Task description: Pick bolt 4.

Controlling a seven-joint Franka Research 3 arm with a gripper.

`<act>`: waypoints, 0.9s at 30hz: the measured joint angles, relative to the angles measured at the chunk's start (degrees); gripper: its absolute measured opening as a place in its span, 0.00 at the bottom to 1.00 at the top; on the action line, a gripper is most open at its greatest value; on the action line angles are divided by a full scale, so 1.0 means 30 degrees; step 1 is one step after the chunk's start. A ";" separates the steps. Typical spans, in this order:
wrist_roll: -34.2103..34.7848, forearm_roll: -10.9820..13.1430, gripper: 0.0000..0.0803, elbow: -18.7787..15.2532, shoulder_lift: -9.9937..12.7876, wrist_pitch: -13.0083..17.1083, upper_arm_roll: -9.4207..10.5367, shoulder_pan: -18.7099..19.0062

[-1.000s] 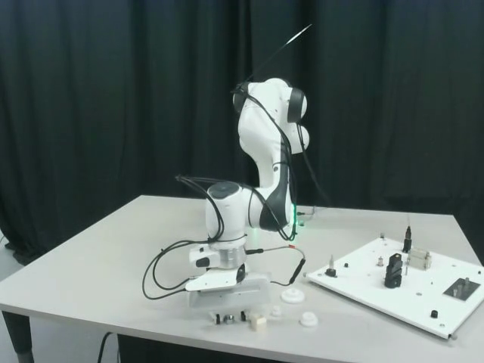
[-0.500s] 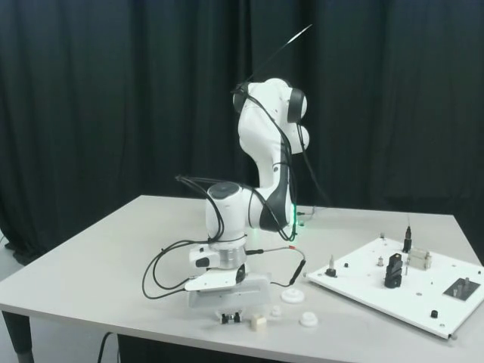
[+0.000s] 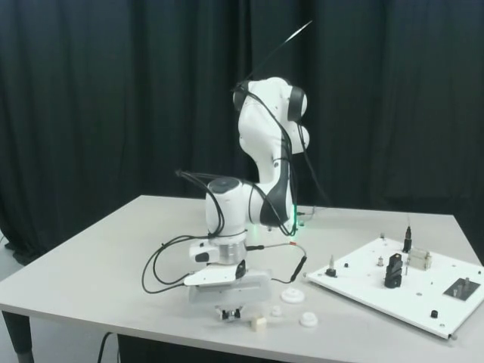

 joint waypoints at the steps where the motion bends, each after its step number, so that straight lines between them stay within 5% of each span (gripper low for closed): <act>1: 0.0035 -0.0009 0.31 0.0002 -0.0057 -0.0067 -0.0002 0.0000; 27: 0.0655 -0.0144 0.31 0.0006 -0.0770 -0.0999 -0.0041 0.0001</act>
